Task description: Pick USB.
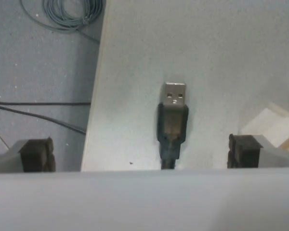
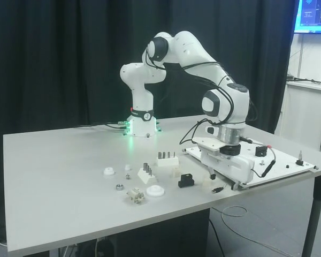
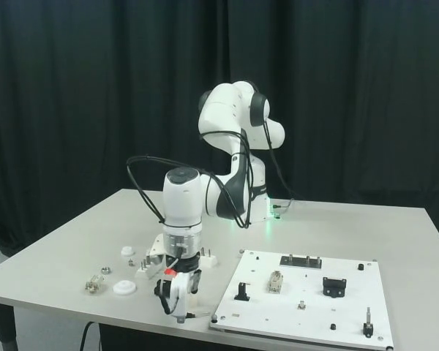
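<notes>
room views evenly lit | black curtains | wrist view soft, dim

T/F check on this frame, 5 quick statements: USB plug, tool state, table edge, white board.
1. The black USB plug with a metal tip lies flat on the grey table. True.
2. The tool is shut on the plug. False: its fingers stand wide apart, either side of the plug, not touching it.
3. The plug lies near the table's edge, with cables on the floor beyond. True.
4. The plug rests on the white assembly board. False: it lies on bare table beside the board.
5. The arm's base glows green. True, green light shows at the base.
</notes>
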